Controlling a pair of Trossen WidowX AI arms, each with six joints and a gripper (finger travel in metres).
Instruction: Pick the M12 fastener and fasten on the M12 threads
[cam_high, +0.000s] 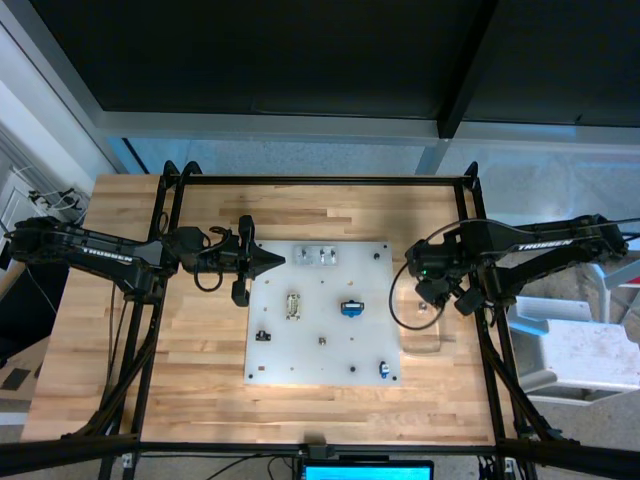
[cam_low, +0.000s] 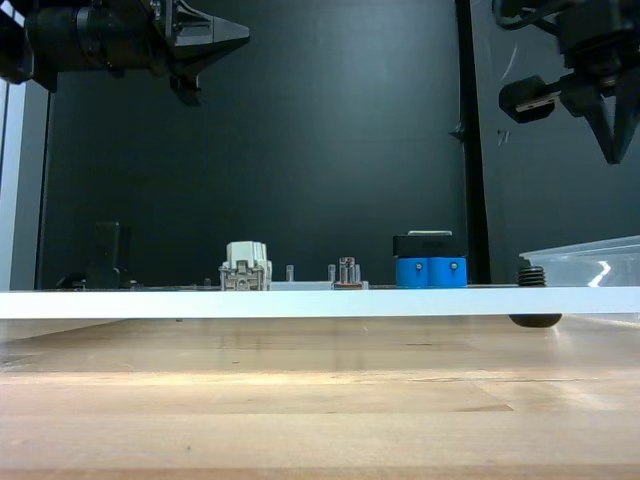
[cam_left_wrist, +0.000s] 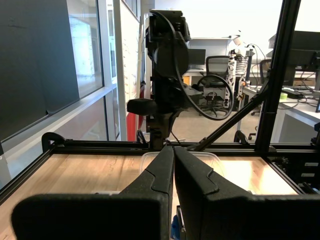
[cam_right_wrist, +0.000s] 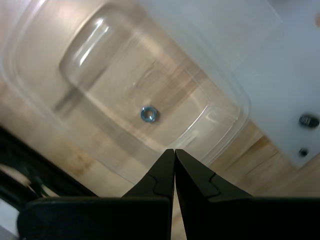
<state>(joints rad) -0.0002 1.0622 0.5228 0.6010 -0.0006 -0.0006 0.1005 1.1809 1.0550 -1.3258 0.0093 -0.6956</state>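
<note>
The M12 fastener (cam_right_wrist: 149, 114) is not on its stud. You will find it lying flat on the floor of the clear tray (cam_right_wrist: 215, 85), a small silver nut alone on the plastic. That tray sits on the wooden table just off the right edge of the white board (cam_high: 320, 365).

The M12 threads (cam_low: 531, 274) stand on the board close to that same right edge, at its near end. The low view shows you the black ribs bare, with nothing on top of them. Just inward along the board from the stud is a blue connector (cam_low: 431, 270).

Your right gripper (cam_right_wrist: 174, 151) hangs high above the tray, beyond the board's right edge. It points down with its jaws closed together and nothing between them. In the wrist view the nut lies just ahead of the fingertips, well below them.

Your left gripper (cam_left_wrist: 173, 148) is held high at the board's left edge, toward the far end. It points level across the board, its jaws likewise pressed together and empty.
</note>
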